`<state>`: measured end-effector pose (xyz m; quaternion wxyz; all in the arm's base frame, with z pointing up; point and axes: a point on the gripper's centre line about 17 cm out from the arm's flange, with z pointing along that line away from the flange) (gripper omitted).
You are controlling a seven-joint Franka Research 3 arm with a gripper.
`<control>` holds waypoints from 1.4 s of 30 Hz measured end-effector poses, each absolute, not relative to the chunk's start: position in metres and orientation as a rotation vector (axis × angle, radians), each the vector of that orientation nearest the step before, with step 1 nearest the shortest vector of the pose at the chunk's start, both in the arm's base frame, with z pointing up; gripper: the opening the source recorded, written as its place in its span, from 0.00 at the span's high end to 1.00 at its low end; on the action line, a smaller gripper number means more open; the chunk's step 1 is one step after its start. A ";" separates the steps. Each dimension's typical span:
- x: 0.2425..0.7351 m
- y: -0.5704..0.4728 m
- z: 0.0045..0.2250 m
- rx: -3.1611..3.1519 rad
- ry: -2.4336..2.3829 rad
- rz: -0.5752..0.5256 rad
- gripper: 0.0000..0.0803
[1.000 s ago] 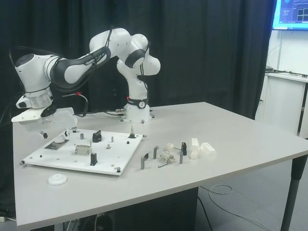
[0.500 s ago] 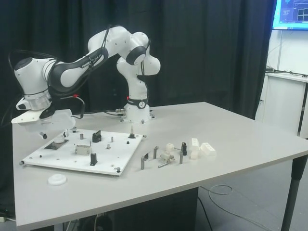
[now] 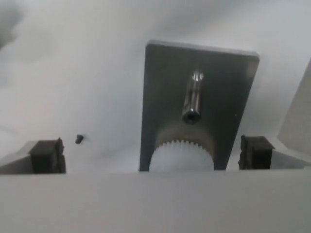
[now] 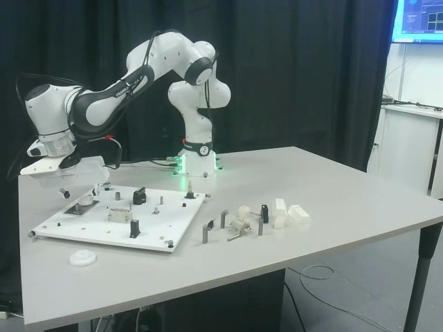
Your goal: Remove medium gear.
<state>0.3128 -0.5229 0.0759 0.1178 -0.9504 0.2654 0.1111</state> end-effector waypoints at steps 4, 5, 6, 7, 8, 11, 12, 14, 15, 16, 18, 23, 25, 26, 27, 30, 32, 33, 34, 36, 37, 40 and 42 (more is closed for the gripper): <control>0.307 -0.520 0.075 -2.792 0.776 0.294 0.00; 0.306 -0.519 0.075 -2.795 0.775 0.286 0.00; 0.305 -0.519 0.074 -2.798 0.776 0.278 0.00; 0.304 -0.517 0.074 -2.800 0.778 0.271 0.00; 0.303 -0.516 0.073 -2.803 0.780 0.264 0.00; 0.299 -0.513 0.072 -2.811 0.789 0.244 0.00; 0.299 -0.512 0.071 -2.815 0.793 0.236 0.00; 0.297 -0.511 0.069 -2.822 0.803 0.224 0.00; 0.296 -0.510 0.069 -2.826 0.808 0.217 0.00; 0.295 -0.510 0.068 -2.830 0.813 0.211 0.00; 0.293 -0.509 0.066 -2.840 0.823 0.198 0.00; 0.288 -0.509 0.063 -2.864 0.847 0.171 0.00; 0.286 -0.509 0.062 -2.872 0.855 0.161 0.00; 0.285 -0.509 0.062 -2.876 0.858 0.157 0.00; 0.285 -0.509 0.061 -2.880 0.862 0.152 0.00; 0.283 -0.509 0.060 -2.891 0.871 0.140 0.00; 0.282 -0.509 0.060 -2.898 0.878 0.131 0.00; 0.281 -0.509 0.059 -2.900 0.881 0.128 0.00; 0.281 -0.509 0.059 -2.901 0.885 0.123 0.00; 0.281 -0.510 0.058 -2.906 0.891 0.115 0.00; 0.281 -0.510 0.058 -2.908 0.894 0.111 0.00; 0.281 -0.511 0.056 -2.915 0.900 0.106 0.00; 0.281 -0.511 0.055 -2.919 0.902 0.103 0.00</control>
